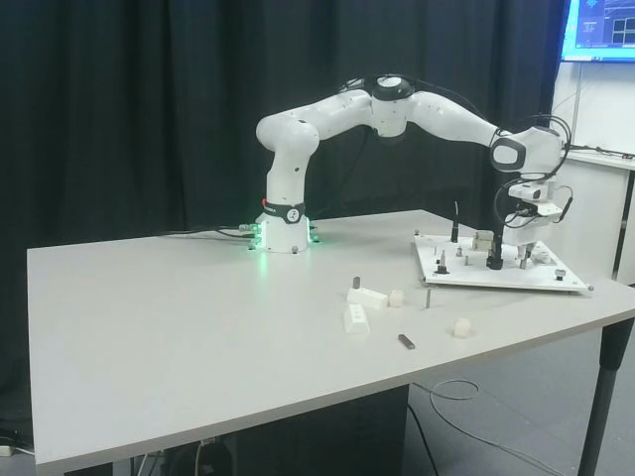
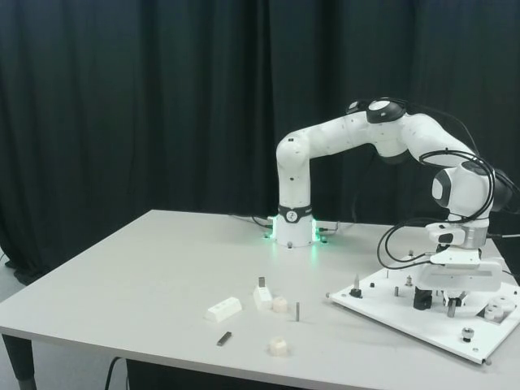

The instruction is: Insert round peg 4.

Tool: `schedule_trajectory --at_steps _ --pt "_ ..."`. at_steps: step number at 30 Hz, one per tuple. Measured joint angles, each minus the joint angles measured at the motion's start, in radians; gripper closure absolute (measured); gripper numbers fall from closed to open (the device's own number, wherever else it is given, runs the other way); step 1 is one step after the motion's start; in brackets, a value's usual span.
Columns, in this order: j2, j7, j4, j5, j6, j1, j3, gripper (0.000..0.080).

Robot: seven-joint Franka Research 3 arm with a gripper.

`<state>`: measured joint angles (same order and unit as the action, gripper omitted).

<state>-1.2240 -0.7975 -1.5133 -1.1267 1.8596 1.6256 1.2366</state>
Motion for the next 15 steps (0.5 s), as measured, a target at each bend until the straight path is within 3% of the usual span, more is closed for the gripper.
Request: schedule_trajectory --at_steps 7,8,12,13,15 --pt "0.0 -0.007 0.0 0.0 0.006 0.0 0.0 0.0658" --pt "0.0 -0.009 0.0 0.0 0.007 0.0 0.0 0.0573" --pt "0.0 -0.018 0.0 0.0 0.007 -0.001 0.0 0.0573" --pt "0.0 -0.02 0.0 0.001 0.007 -0.001 0.0 0.0229" --pt "0.0 -0.023 0.0 0.001 0.007 -0.002 0.0 0.0229"
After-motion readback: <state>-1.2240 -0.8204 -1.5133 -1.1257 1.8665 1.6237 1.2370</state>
